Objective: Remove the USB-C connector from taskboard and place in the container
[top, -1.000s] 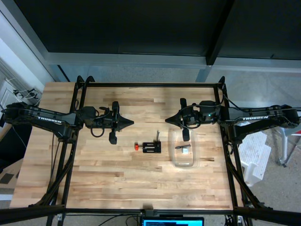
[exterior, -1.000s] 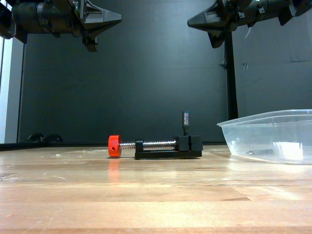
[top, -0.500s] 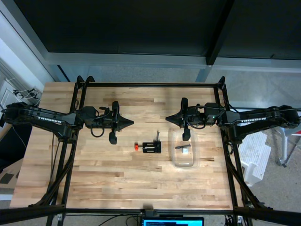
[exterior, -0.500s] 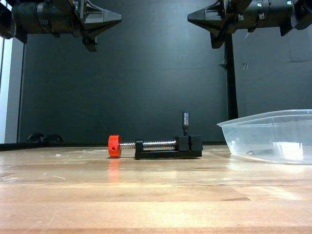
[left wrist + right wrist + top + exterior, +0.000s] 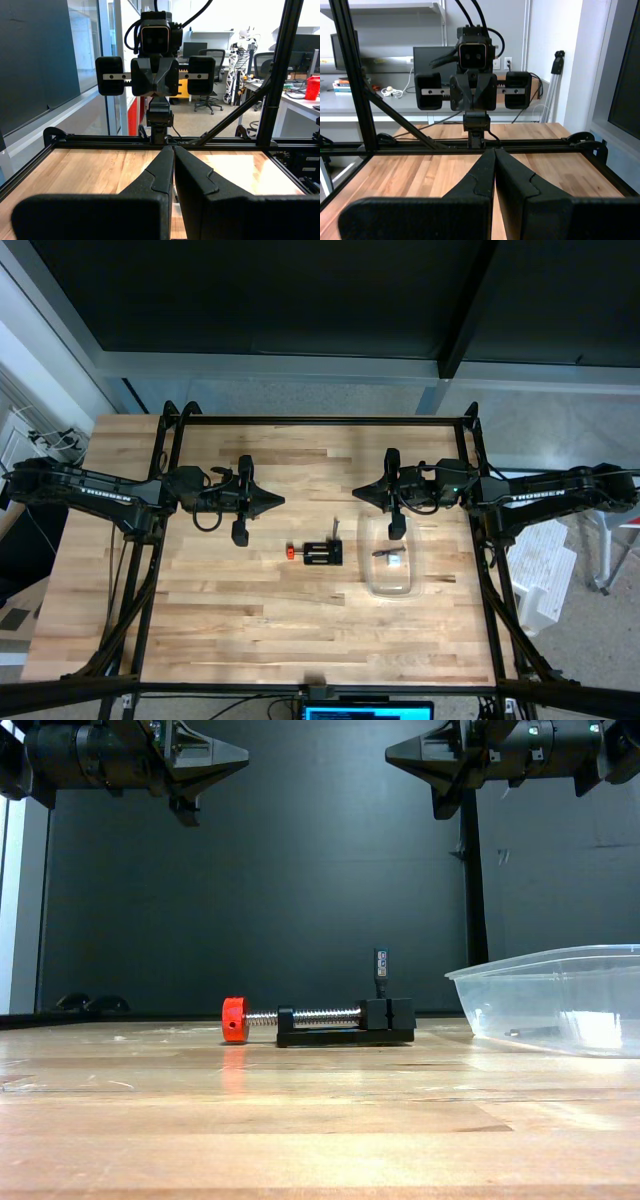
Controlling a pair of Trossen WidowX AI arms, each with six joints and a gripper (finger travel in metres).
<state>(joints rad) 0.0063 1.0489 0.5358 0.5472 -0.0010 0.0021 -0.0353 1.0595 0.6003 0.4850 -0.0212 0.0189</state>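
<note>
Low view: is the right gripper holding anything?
No: right gripper and left gripper hang shut and empty, high above the table, facing each other.

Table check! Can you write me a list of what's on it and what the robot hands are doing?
Surface: wooden table, no spills seen.
Job's things: taskboard mid-table; USB-C connector lies inside the container.
Clutter: small white cube in the container; thin upright pin at the taskboard.
Grippers: left gripper and right gripper both shut, empty, raised above the table.
Cables: cable loop under the left arm.
Surroundings: black frame around the table; screen at the near edge.
</note>
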